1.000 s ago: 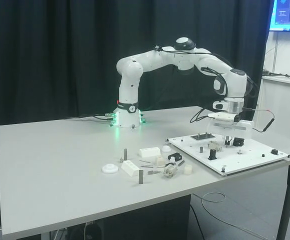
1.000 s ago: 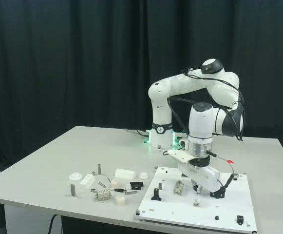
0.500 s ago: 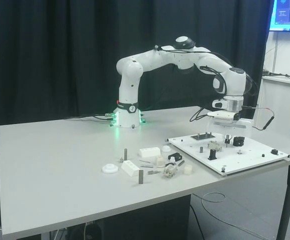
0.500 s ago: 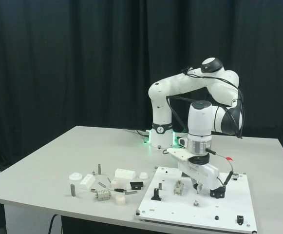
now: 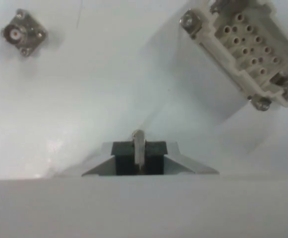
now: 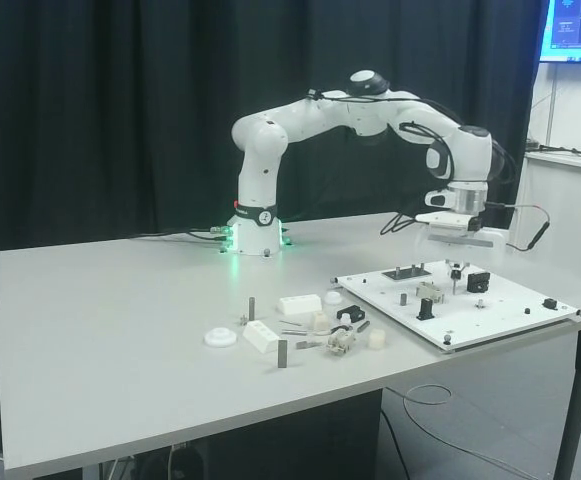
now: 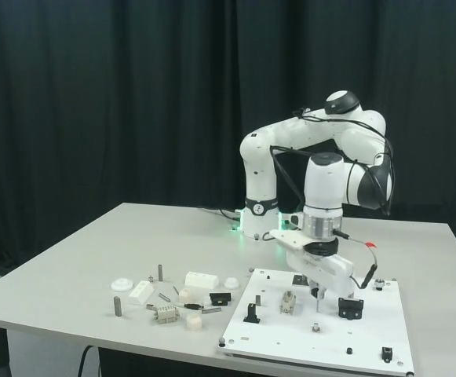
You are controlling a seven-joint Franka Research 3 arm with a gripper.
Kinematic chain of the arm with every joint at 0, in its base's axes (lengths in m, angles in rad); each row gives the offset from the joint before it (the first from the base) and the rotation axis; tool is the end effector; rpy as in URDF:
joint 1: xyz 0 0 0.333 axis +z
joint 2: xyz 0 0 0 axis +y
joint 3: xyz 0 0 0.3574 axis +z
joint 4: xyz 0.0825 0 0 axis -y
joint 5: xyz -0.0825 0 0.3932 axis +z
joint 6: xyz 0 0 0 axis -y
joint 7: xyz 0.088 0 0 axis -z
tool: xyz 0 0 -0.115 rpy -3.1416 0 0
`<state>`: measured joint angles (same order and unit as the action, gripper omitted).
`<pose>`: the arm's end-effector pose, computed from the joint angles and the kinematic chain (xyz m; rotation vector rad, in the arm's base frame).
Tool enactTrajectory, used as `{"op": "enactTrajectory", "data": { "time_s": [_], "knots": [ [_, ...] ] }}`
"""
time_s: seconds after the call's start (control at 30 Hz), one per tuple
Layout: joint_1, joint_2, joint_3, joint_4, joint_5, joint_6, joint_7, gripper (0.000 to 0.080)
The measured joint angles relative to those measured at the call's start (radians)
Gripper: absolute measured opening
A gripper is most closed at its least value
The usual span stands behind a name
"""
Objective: Remove square peg 1.
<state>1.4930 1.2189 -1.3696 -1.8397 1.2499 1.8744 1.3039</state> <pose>0.5865 0.2815 0.2444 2.2220 -2.2125 0.0548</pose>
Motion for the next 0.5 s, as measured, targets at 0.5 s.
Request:
{"op": "enactTrajectory", "data": {
  "time_s": [0.5],
  "knots": [
    [0.03,-0.001,-0.058,-0.011,-0.046,-0.014,0.002,0.0035]
  ]
}}
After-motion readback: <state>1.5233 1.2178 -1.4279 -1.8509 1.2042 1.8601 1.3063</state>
